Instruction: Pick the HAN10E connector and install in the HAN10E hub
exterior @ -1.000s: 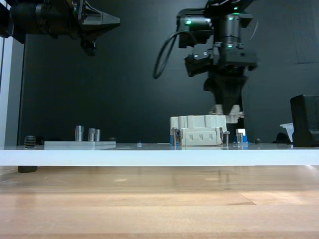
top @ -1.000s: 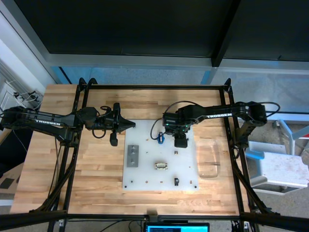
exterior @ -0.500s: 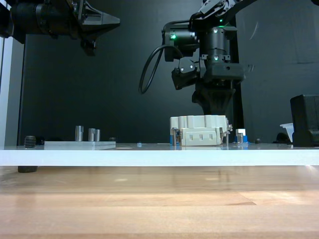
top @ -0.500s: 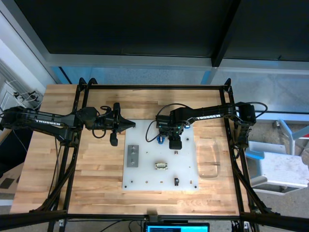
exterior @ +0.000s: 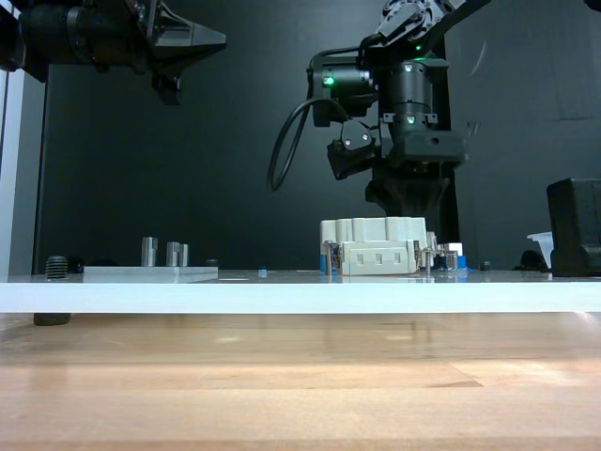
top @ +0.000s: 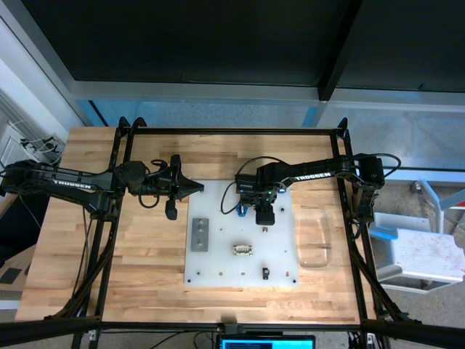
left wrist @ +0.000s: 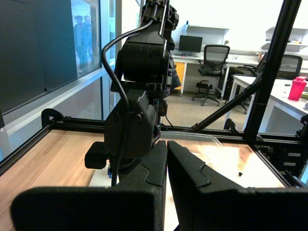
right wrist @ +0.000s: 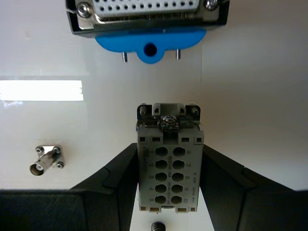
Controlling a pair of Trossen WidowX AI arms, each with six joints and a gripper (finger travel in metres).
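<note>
Only the right wrist view shows the right gripper (right wrist: 168,149) pinching the one HAN10E connector (right wrist: 168,163) by its sides, with ten holes on its face, near one blue plug (right wrist: 149,42). The high view shows the one HAN10E hub (top: 243,249) lying apart, nearer on the white board (top: 218,269). The left gripper (left wrist: 167,144), its fingers pressed together, hangs high at the board's left edge.

Right gripper (top: 263,217), clasping the HAN10E connector (right wrist: 168,166), shifted left and lower
</note>
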